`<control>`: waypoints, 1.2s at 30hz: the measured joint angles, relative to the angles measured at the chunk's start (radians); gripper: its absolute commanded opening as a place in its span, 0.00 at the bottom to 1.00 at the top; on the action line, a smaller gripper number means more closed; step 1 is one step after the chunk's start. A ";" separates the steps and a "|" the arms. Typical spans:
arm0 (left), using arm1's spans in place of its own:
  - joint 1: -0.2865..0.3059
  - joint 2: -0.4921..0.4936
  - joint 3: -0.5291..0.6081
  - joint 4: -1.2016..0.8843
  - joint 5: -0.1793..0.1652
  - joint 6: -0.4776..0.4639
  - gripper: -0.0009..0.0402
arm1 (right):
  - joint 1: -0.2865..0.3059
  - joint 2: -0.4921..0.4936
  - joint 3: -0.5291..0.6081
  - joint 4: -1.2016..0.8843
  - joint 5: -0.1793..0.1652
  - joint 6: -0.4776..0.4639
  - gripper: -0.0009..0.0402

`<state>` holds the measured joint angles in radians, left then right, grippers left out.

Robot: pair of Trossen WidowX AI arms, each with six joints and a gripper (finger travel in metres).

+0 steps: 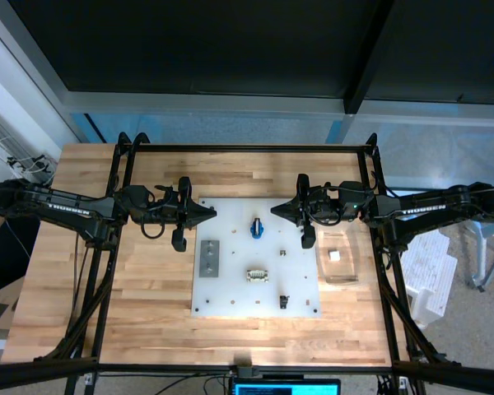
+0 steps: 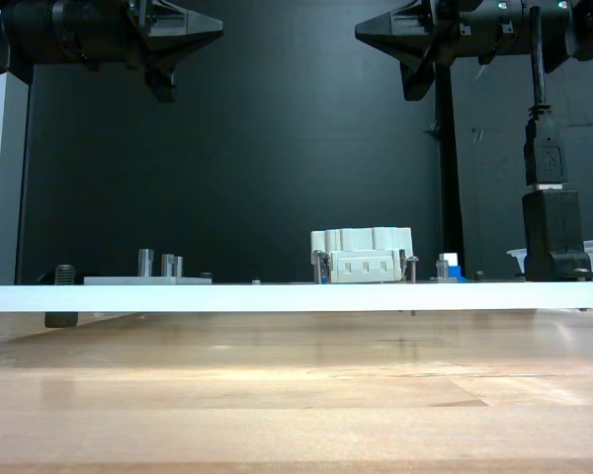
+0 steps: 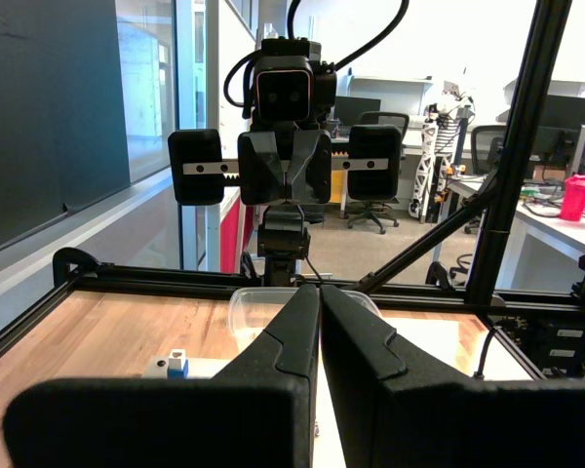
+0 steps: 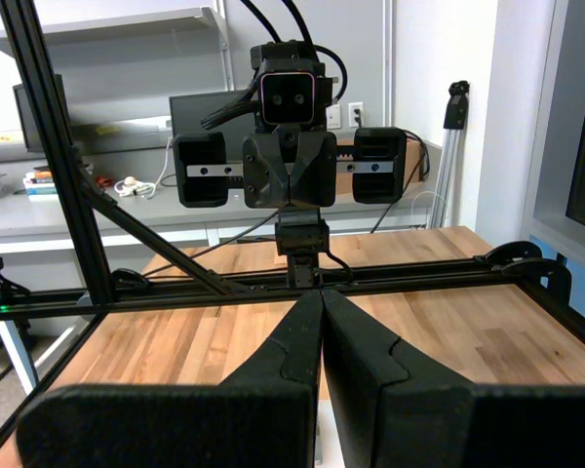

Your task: Pick the USB connector and install on taskboard

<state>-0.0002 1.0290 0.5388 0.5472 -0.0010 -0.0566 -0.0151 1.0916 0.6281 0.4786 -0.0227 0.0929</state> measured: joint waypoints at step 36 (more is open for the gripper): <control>0.000 0.000 0.000 0.000 0.000 0.000 0.02 | 0.000 0.000 0.000 -0.018 0.000 0.000 0.02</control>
<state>-0.0002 1.0290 0.5388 0.5472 -0.0010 -0.0566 -0.0151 1.0916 0.6281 0.4606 -0.0231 0.0929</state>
